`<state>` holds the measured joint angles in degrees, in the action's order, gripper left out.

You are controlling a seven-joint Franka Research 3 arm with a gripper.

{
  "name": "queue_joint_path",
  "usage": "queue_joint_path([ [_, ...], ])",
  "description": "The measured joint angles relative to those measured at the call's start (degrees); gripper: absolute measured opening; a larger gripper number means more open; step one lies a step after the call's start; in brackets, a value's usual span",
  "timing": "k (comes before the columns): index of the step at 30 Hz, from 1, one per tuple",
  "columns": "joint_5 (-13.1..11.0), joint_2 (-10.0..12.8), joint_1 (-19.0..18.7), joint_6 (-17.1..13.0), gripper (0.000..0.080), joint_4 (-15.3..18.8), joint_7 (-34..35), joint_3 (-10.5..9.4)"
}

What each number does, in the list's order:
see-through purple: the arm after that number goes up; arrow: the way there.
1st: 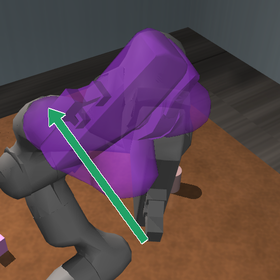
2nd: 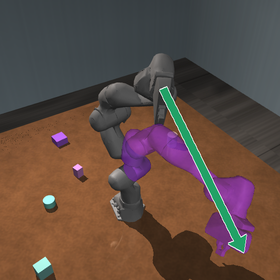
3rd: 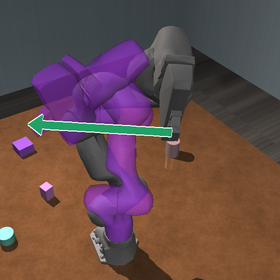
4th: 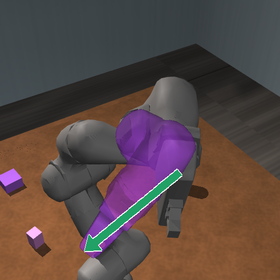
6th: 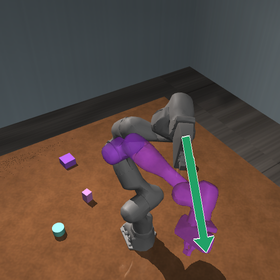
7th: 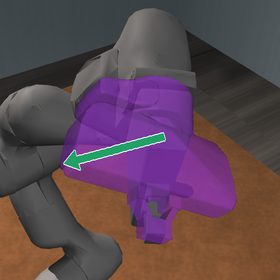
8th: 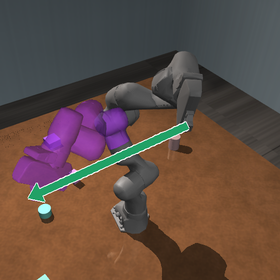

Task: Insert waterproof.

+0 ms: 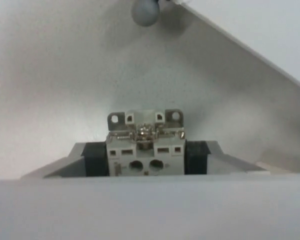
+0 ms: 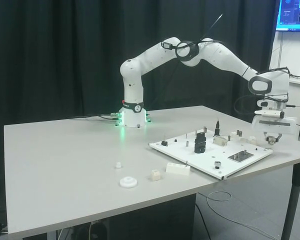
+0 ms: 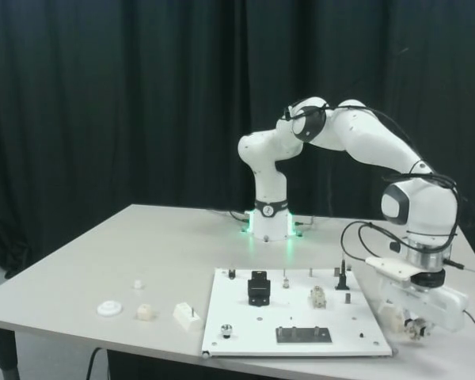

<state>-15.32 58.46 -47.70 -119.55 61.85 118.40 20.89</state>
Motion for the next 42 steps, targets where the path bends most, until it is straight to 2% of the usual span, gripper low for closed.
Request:
queue_joint_path([
  [10,0.00,-0.01,0.00,2.82,0.0322,-2.10,-0.43,0.47],
  [42,0.00,-0.15,-0.07,2.94,0.0322,-2.76,-2.74,1.42],
])
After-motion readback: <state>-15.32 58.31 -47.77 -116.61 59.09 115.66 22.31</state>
